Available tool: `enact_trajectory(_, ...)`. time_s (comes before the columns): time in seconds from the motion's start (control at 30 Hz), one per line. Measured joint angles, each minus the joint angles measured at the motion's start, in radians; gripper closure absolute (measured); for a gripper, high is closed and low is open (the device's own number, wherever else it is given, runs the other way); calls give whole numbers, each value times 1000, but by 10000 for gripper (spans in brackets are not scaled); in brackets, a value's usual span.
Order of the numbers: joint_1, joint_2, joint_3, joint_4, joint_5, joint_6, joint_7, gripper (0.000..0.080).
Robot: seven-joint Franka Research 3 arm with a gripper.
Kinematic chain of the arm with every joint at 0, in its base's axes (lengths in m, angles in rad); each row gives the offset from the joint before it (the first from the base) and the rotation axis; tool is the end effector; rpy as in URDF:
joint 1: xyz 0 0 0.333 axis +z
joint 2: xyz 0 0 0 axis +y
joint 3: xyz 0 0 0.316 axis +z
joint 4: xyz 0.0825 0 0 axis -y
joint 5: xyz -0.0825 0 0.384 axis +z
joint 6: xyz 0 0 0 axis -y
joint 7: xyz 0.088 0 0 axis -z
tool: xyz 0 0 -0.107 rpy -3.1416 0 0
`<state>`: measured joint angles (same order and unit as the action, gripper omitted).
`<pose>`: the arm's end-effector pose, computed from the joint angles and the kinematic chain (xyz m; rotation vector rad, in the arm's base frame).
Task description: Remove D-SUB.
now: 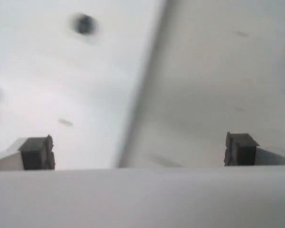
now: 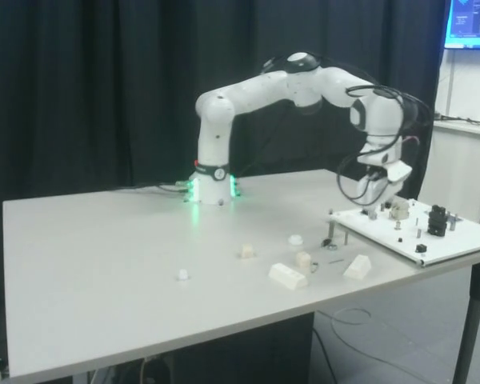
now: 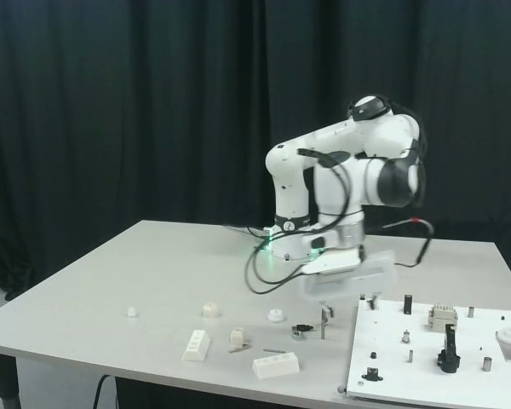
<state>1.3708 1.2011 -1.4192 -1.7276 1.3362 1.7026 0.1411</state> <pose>0.6082 0.2275 0.2762 -2.9460 0.6796 0.0850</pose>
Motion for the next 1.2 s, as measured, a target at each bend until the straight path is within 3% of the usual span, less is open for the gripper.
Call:
enact_trajectory(0.23,35,0,7,90,9,8,198,3)
enact_trajectory(0.47,38,2,36,203,5,44,362,3)
enact_trajectory(0.87,22,31,87,337,-1,99,559,3)
enact_trajectory(1.2,-24,39,156,407,-1,148,650,3)
